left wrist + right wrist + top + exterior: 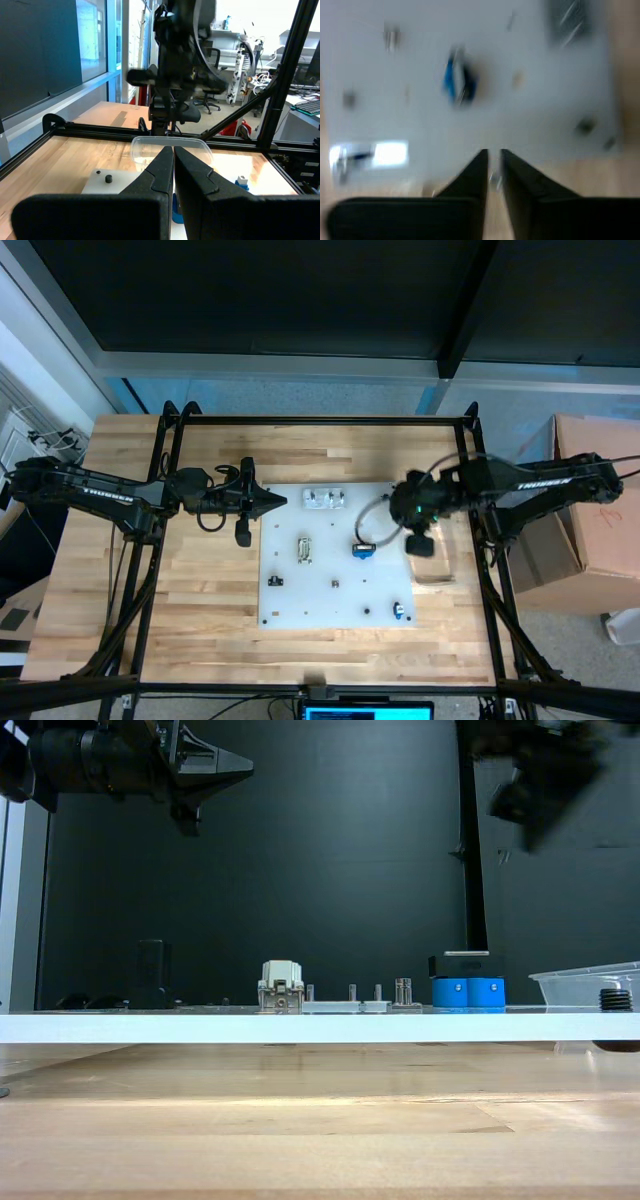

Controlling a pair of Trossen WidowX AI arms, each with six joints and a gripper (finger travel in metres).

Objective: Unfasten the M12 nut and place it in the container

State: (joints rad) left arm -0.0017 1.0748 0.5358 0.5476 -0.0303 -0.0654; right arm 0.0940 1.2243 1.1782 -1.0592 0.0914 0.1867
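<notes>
- Tabletop [320,1120] wood lies nearest, then the board [200,1026]. At its near right the stud [616,1000] stands bare, ribs showing. So where is the nut [494,181]?
- Off its stud. A small silvery speck, which I take for it, sits pinched between the fingertips of the right hand [423,543]. That hand hangs high over the tabletop's right side, about at the far rim of the container [447,575]. The speck is too small to make out flats or bore.
- And the left hand [278,502]?
- Up over the tabletop's left half, beside the board's left edge, fingers pressed together on nothing.
- What might spoil it?
- The hold, I'd judge. It's a tip-only pinch on a slick little part, and a jolt could let it slip onto the board or the wood. The right hand also looks nearer the container's rim than its middle. A release there could strike the rim and bounce out, since the walls are low and the drop looks tall.
</notes>
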